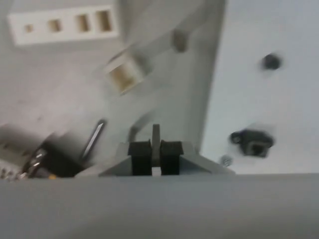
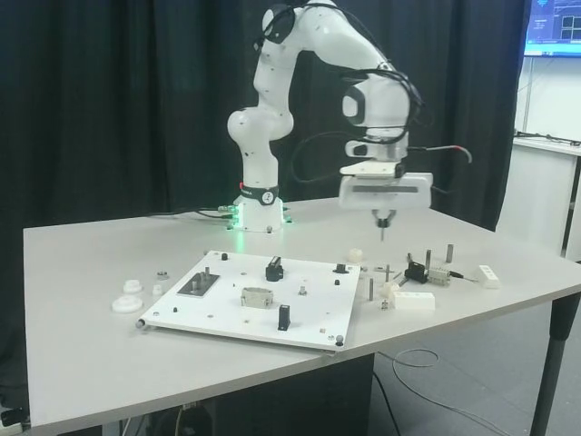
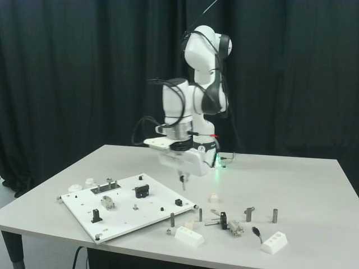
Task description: Place square peg 1.
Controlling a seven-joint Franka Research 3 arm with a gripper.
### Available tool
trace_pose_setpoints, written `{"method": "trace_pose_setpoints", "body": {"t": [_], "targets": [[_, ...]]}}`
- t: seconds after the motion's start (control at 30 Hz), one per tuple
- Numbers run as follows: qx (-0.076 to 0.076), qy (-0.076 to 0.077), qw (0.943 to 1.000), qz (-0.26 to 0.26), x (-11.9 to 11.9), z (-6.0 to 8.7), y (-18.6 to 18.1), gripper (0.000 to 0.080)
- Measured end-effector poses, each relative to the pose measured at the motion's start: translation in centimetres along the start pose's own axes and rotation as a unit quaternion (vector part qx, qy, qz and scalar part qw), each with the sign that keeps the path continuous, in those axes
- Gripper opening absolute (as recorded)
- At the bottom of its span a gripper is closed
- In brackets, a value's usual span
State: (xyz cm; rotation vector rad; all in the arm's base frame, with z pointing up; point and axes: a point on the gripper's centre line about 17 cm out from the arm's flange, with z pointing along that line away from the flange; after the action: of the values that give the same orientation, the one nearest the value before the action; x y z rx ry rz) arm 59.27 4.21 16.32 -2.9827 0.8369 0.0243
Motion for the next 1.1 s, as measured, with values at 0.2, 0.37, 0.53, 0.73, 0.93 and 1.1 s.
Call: {"method": "trace_pose_setpoints", "body": {"t": [0.2, 0.37, 0.53, 0.73, 0.93, 1.1], "targets": [[0.001, 0.001, 1.0000, -0.007, -2.4, 0.0, -3.5, 0.0035], [0.000, 0.000, 0.9997, -0.026, -4.6, 0.2, -6.1, 0.0035], [0.000, 0.001, 0.9994, -0.033, -6.6, 0.4, -8.7, 0.0035], [0.002, 0.009, 0.9987, -0.049, -8.5, 0.7, -11.7, 0.0035], [0.004, 0.020, 0.9973, -0.071, -9.7, 1.4, -14.2, 0.0035], [0.003, 0.029, 0.9961, -0.084, -10.1, 2.2, -15.8, 0.0035]]}}
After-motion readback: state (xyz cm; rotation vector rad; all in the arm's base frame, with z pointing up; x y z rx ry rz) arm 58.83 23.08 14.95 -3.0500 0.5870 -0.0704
